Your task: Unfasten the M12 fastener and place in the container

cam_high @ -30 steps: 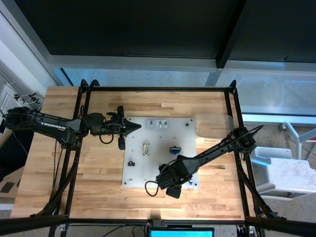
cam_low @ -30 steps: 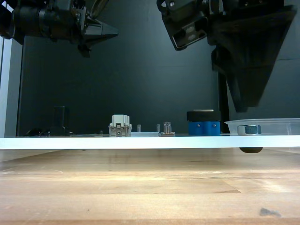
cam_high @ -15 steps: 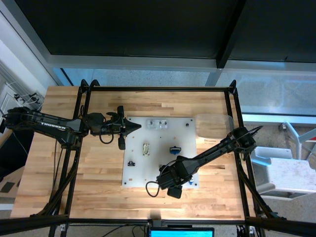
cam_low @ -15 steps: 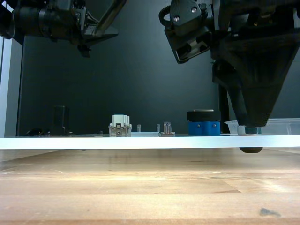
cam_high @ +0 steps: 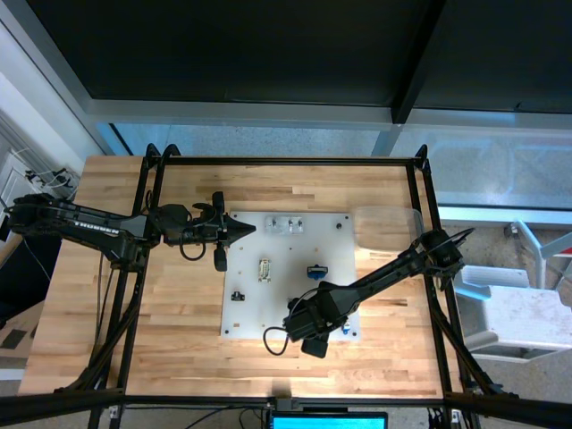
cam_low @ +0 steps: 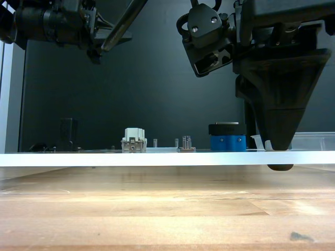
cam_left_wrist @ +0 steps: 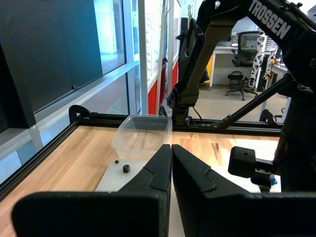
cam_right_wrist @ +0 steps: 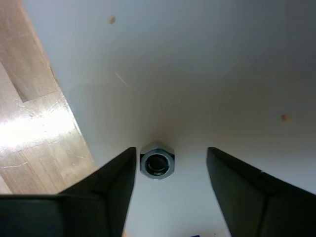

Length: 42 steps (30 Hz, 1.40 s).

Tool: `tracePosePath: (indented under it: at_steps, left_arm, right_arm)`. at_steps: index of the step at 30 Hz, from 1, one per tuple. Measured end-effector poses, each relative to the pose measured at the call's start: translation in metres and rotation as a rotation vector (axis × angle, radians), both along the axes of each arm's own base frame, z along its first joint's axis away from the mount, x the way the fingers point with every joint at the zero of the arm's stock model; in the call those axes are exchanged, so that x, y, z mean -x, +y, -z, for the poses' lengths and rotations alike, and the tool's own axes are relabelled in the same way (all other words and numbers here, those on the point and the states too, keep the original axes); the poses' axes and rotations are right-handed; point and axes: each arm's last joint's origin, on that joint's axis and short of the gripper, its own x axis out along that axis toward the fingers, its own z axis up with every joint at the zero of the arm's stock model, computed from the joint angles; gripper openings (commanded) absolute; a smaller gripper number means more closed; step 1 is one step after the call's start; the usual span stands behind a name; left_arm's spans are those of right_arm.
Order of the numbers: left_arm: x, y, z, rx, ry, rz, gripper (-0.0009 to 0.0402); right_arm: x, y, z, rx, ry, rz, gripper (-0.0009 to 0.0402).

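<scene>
A robotics lab inside an office building. A butcher-block desk (cam_high: 179, 357) sits within a black metal frame (cam_high: 286, 162). Beyond it stand glass partitions (cam_left_wrist: 111, 34) and office chairs (cam_left_wrist: 236, 83).

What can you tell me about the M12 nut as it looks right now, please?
The M12 nut is small, silver, metallic-looking and hexagonal, with a dark round bore, lying flat on the white board near its edge. The right gripper straddles it, fingers open either side, neither visibly touching. Whether it is on its stud I cannot tell. The left gripper, shut, hangs over the board's far left.
</scene>
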Motion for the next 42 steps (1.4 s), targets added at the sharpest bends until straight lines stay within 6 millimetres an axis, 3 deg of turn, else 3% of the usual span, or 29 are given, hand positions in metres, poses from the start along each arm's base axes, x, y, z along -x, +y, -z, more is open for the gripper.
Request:
tracePosePath:
  at_steps: [8, 16, 42]
  left_arm:
    - [0.0, 0.0, 0.0001, 0.0, 0.0, 0.0, 0.0]
    - [0.0, 0.0, 0.0001, 0.0, 0.0, 0.0, 0.0]
    - [0.0, 0.0, 0.0001, 0.0, 0.0, 0.0, 0.0]
  right_arm:
    - [-0.0003, 0.0006, -0.002, -0.014, -0.01, -0.006, 0.006]
    - [-0.0004, 0.0003, -0.0026, -0.004, -0.015, -0.109, -0.0001]
    - [-0.0018, 0.0007, -0.0047, 0.125, -0.083, -1.397, 0.004]
